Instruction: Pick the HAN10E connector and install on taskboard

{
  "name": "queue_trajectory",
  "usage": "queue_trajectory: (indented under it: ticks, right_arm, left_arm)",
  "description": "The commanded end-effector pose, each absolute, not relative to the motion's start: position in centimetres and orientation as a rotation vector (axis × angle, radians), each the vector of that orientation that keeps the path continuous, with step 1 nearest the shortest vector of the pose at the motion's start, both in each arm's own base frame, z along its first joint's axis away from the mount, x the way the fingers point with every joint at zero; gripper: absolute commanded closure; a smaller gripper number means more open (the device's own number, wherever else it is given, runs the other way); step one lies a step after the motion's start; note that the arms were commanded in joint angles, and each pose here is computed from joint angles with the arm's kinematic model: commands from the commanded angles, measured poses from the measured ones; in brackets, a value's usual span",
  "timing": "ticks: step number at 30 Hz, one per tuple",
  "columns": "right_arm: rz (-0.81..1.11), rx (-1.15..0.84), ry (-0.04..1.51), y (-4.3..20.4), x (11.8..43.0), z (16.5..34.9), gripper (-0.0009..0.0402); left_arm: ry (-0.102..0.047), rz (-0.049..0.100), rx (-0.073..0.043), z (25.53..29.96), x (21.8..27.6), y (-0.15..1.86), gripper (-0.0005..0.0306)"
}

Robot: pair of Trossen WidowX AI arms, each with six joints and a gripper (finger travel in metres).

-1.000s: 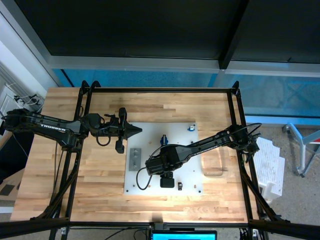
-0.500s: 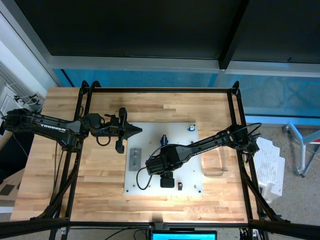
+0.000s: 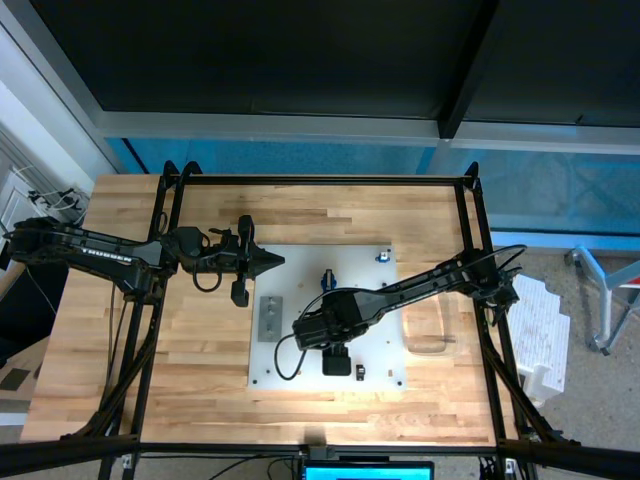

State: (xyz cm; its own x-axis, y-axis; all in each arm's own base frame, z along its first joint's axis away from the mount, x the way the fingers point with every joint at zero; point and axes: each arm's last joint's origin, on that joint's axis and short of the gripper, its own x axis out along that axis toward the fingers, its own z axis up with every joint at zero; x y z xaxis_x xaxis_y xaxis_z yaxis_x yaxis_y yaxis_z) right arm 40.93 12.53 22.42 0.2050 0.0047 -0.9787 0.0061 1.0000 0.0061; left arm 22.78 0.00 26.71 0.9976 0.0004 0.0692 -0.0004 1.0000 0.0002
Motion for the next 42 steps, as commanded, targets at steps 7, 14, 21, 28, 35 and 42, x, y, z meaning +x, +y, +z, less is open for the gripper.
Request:
queue_trajectory:
  ticks: [7, 14, 21, 28, 35, 42]
  right_arm:
    - [0.002, 0.016, 1.344, 12.3, 40.3, 24.0, 0.0035]
    - [0.004, 0.022, 1.315, 12.1, 39.6, 25.7, 0.0030]
    - [0.003, 0.022, 1.316, 12.1, 39.4, 25.9, 0.0033]
    - [0.004, 0.025, 1.312, 12.0, 39.3, 26.2, 0.0033]
    - [0.020, 0.011, 1.271, 10.5, 37.7, 27.9, 0.0047]
    - [-0.011, 0.024, 1.143, 7.5, 34.4, 30.3, 0.0073]
  left_arm:
    - [-0.069, 0.000, 0.000, 26.71, 22.79, 0.00, 0.0300]
    - [-0.069, 0.000, 0.000, 26.71, 22.79, 0.00, 0.0300]
    - [-0.069, 0.000, 0.000, 26.71, 22.79, 0.00, 0.0300]
    - [-0.069, 0.000, 0.000, 26.71, 22.79, 0.00, 0.0300]
    - [-0.069, 0.000, 0.000, 26.71, 22.79, 0.00, 0.0300]
    - [-0.069, 0.000, 0.000, 26.71, 22.79, 0.00, 0.0300]
